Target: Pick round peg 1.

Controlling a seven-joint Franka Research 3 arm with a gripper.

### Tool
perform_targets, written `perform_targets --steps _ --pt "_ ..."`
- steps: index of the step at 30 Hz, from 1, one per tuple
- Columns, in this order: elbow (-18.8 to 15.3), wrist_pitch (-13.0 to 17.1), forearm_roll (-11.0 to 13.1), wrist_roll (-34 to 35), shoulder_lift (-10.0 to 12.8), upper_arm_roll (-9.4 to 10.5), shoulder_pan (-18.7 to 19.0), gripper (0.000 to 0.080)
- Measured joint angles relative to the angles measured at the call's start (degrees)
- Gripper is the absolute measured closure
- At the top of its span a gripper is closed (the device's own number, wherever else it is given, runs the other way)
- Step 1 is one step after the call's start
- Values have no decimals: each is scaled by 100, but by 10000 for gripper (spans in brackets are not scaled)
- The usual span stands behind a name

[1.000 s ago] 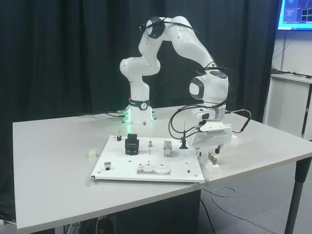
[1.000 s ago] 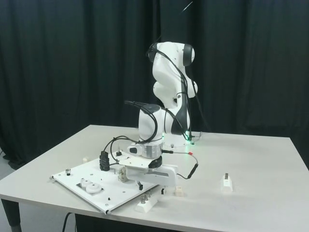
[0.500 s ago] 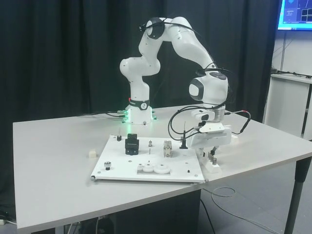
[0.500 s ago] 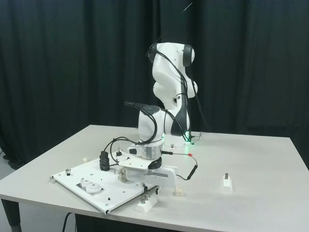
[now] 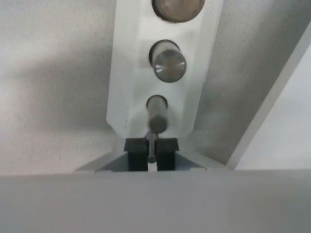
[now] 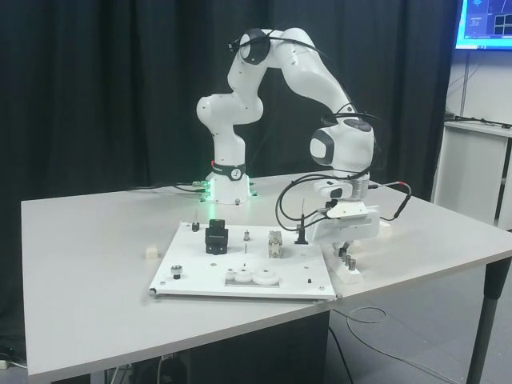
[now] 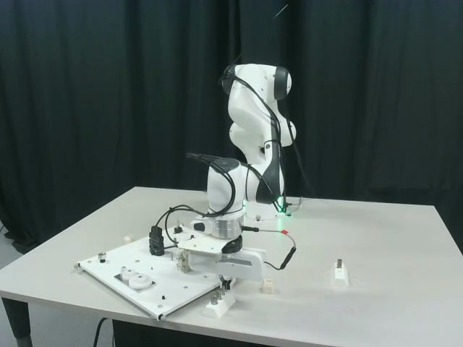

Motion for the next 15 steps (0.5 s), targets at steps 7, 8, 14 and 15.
perform_targets --steps 7,8,14,15 --pt "0 0 0 0 0 0 0 766" --pt "0 0 0 0 0 0 0 766" --pt "8 -2 0 0 0 0 0 766" --pt "13 -6 0 -4 0 -1 0 766"
